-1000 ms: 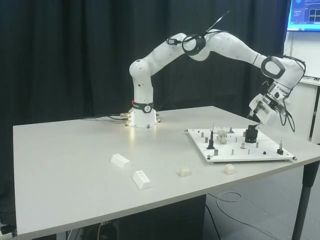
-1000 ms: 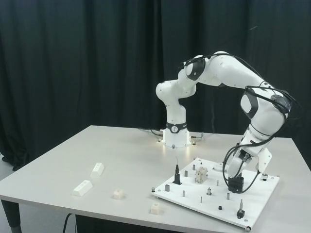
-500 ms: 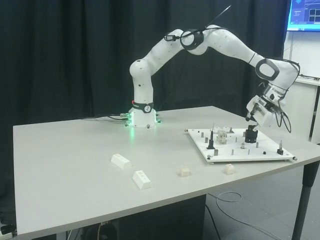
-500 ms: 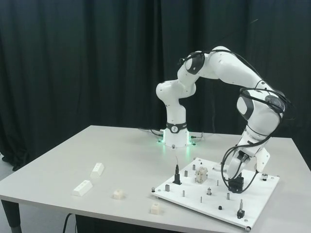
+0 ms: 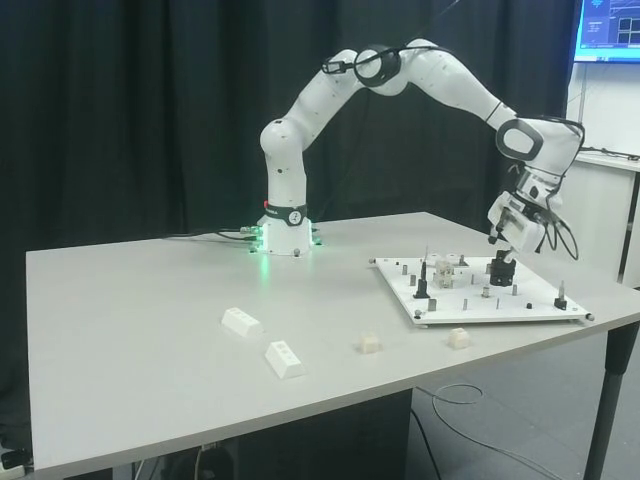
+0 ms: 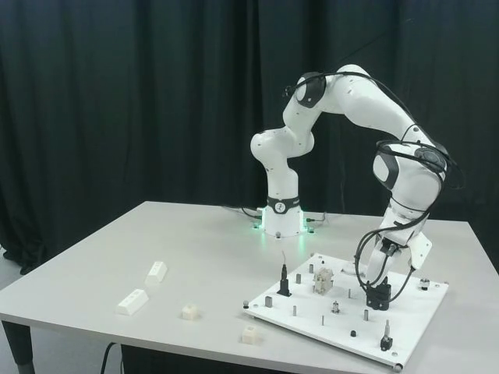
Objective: Remove D-SUB.
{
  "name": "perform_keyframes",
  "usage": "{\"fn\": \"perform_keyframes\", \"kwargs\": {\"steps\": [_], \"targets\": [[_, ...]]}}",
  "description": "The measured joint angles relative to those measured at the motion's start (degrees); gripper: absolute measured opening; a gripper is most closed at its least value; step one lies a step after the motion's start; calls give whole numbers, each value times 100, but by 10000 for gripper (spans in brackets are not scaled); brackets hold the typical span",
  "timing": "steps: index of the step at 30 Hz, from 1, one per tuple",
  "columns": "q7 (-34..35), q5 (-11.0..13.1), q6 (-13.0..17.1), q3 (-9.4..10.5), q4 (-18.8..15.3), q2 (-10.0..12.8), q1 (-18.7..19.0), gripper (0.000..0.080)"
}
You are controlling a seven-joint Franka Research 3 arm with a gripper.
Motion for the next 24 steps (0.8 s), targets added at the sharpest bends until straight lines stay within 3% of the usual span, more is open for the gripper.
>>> {"fn": "perform_keyframes", "kwargs": {"steps": [11,24], "targets": [[-10,-6,655,-2,-490,-274,32,800],[-90,-4,1150,-25,-705,-293,16,800]]}}
